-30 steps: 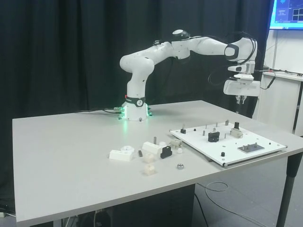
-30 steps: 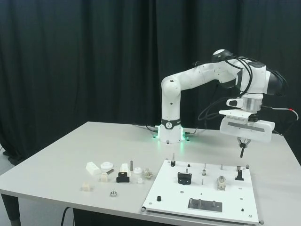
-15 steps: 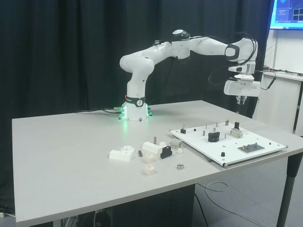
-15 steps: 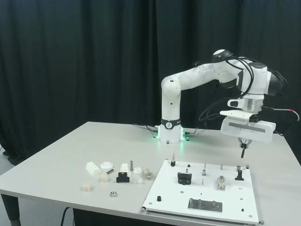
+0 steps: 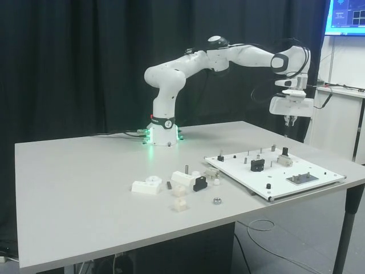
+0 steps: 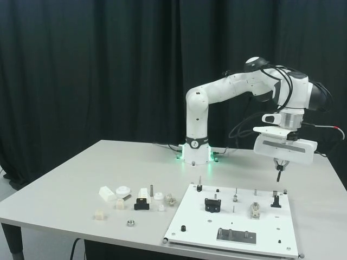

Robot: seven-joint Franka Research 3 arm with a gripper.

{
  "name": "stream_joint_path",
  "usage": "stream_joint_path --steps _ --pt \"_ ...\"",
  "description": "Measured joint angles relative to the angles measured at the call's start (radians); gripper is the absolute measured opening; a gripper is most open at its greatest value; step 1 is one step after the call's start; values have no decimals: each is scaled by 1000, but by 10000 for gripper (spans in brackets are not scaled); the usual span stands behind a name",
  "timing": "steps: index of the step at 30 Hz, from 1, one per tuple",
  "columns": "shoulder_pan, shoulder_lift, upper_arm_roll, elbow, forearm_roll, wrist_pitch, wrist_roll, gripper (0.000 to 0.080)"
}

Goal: Place USB.

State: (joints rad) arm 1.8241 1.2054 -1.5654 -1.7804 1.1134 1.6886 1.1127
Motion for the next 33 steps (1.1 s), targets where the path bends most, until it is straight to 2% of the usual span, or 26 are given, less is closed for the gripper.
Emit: stream_joint_path --steps 11,18,23,33 --pt "-35 0 -7 0 -134 18 -9 25" --pt "-80 0 -10 -9 -203 20 -77 25" --pt "-114 0 -10 -34 -231 35 -139 25" --pt "-179 0 -12 -103 -247 83 -285 25"
